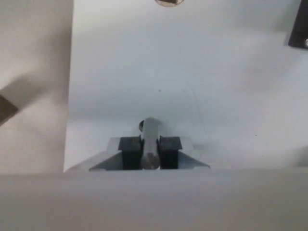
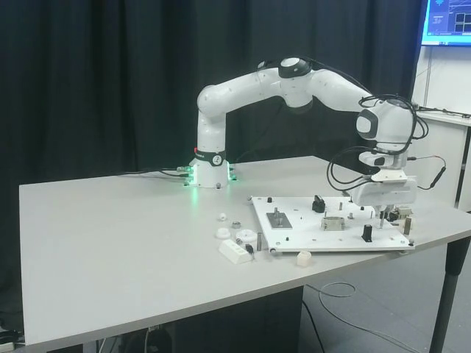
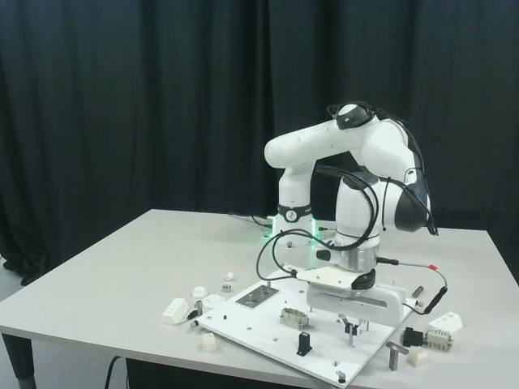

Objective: Place round peg 2.

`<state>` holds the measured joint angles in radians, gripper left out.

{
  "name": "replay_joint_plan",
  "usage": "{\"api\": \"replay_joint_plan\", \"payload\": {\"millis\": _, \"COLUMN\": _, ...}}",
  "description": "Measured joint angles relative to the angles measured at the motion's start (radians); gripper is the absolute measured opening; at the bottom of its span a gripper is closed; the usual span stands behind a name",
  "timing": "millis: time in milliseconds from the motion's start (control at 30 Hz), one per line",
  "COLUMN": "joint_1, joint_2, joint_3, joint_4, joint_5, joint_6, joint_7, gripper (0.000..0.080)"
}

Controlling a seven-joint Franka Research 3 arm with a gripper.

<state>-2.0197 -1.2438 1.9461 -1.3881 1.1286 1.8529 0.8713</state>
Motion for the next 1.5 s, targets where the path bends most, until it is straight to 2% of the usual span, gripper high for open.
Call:
{"api": "replay_joint_plan", "payload": {"millis": 1033, "joint_1": 0.013, "joint_2": 0.012, "joint_3": -0.005, "joint_4": 0.006, "joint_5": 0.0, "joint_6": -0.002, "joint_7": 0.002, "gripper": 0.0075}}
{"api": "replay_joint_plan", "payload": {"millis": 1500, "joint_1": 0.053, "joint_2": 0.022, "joint_3": 0.008, "joint_4": 0.063, "joint_5": 0.018, "joint_6": -0.018, "joint_7": 0.13, "gripper": 0.0075}}
